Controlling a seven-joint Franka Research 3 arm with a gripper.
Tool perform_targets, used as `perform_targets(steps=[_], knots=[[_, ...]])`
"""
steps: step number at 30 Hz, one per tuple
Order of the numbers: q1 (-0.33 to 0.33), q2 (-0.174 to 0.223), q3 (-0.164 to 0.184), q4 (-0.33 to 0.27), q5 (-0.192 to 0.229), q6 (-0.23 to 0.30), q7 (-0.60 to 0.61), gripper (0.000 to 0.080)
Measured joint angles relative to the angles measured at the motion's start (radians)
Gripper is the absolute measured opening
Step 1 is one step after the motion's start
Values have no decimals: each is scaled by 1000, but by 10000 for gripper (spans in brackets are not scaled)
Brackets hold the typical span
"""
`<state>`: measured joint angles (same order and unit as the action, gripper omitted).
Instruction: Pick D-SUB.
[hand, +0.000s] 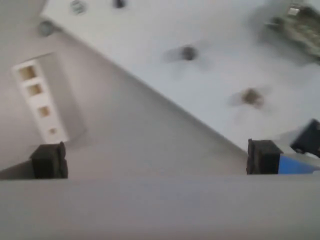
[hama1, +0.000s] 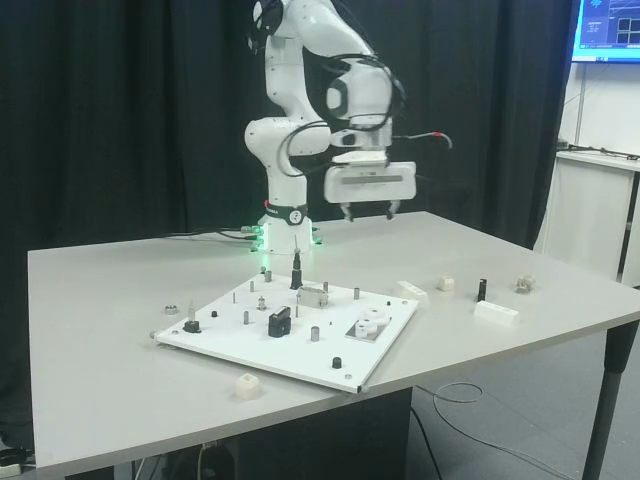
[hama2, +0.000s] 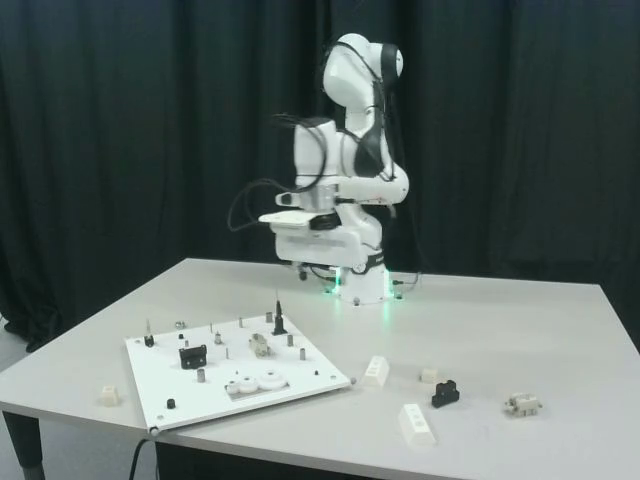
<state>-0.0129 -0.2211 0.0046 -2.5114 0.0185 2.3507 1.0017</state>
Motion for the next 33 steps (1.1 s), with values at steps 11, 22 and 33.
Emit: perform_targets(steps=[11, 22, 33], knots=[[0, 17, 201, 3, -45, 69, 4, 800], [1, 89, 343, 52, -108, 132, 7, 800], [1, 228, 445, 166, -162, 177, -16, 800]])
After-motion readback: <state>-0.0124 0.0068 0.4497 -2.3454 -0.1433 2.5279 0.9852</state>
